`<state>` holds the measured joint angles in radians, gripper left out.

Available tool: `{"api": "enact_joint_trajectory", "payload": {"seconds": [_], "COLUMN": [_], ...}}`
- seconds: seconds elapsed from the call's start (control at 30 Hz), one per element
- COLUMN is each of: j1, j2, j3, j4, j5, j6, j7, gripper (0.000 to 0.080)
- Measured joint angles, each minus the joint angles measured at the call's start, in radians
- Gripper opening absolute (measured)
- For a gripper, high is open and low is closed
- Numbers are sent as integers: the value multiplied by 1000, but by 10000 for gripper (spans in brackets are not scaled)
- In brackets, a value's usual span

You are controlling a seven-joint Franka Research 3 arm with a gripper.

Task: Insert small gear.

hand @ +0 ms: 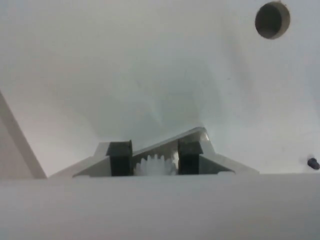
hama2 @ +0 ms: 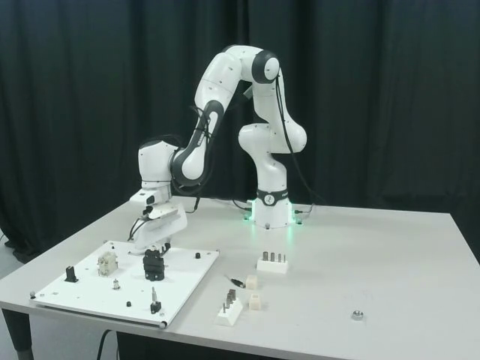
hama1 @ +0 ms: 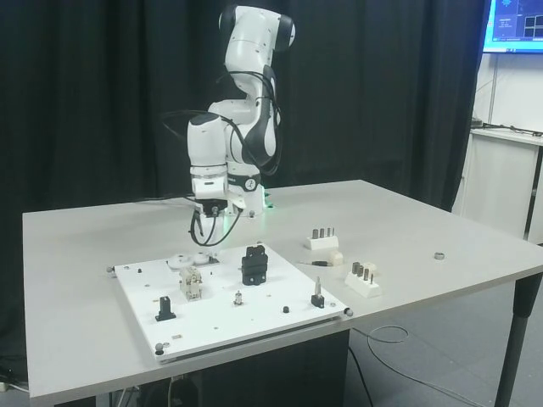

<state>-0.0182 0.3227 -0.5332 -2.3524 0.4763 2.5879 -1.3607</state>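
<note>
The gripper (hand: pixel 155 160) hung above the white board (hama1: pixel 229 309), its jaws clenched on the small white gear (hand: pixel 156 165).

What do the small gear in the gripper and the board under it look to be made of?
The small gear, held between the black fingers, looks like white moulded plastic: matte, with evenly cut teeth and no metallic glint. The board looks like a rigid white panel, perhaps plastic or painted metal; its smooth flat face and thin straight edge leave that open.
</note>
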Motion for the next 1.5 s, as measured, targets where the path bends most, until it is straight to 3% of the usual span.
{"api": "enact_joint_trajectory", "payload": {"seconds": [0.43, 1.07, 1.5], "j1": [0, 2, 3], "j2": [0, 0, 0], "j3": [0, 0, -1], "j4": [0, -1, -2], "j5": [3, -14, -26], "j6": [0, 0, 0], "j7": [62, -90, -114], "gripper": [191, 191, 191]}}
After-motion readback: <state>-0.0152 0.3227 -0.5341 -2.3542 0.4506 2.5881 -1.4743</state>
